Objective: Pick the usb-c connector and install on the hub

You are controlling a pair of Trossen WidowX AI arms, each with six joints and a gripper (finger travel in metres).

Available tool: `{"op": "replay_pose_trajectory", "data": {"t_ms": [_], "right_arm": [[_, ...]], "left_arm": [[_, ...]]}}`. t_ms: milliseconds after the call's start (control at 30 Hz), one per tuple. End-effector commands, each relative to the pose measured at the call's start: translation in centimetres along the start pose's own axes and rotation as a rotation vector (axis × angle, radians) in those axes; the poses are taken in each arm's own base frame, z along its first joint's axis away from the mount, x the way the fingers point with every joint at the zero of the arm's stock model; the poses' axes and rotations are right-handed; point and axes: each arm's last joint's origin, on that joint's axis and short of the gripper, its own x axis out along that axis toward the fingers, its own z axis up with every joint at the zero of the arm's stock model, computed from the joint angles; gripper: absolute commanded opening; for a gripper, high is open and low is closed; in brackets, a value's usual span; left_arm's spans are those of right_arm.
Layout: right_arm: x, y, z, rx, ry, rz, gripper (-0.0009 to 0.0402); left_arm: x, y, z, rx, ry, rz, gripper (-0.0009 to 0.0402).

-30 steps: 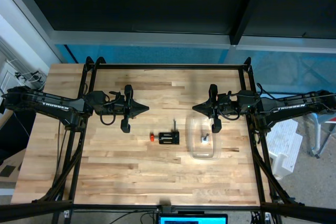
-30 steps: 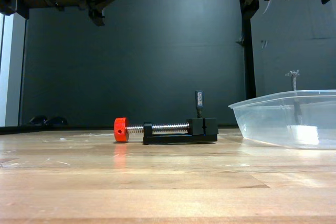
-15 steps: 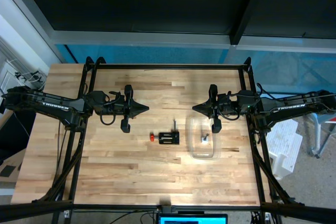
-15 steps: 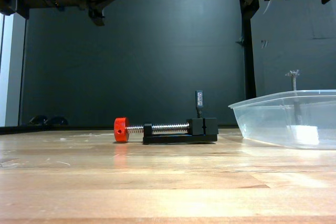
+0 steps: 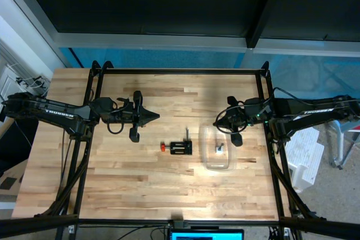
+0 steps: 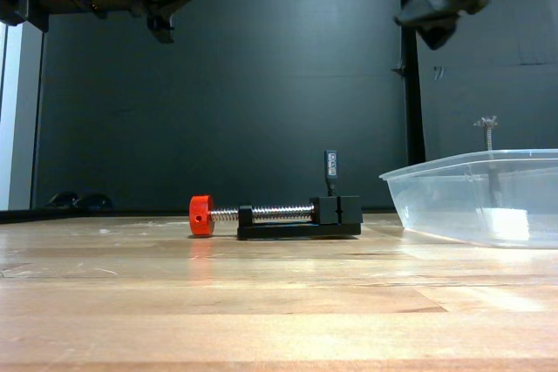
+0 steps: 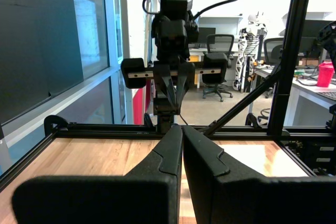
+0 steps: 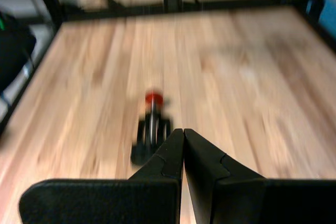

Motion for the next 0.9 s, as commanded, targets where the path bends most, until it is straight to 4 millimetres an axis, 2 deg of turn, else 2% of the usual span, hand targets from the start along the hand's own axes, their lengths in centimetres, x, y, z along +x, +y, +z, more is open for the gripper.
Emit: {"op": "replay_pose_trajectory", "data": {"t_ms": [33,333,667,800,900], "right_arm": [[-0.7,0.2,0.0,0.021,0.102,-0.007,0.0000],[-0.7,1.2,0.1,-0.029,0.384,-0.006,0.0000],[1.6,2.1,-0.7,-0.020,0.630,-0.031,0.0002],[2.9,2.4,-1.4,-0.007,0.705,-0.051,0.0024],[3.9,2.9,-1.8,-0.009,0.743,-0.067,0.0059]], "left_arm": [[0.0,0.0,0.0,0.000,0.000,0.000,0.0000],[0.0,0.0,0.0,0.000,0.000,0.000,0.0000],[0.0,0.0,0.0,0.000,0.000,0.000,0.0000],[0.0,0.0,0.0,0.000,0.000,0.000,0.0000],[0.0,0.0,0.0,0.000,0.000,0.000,0.0000]]}}
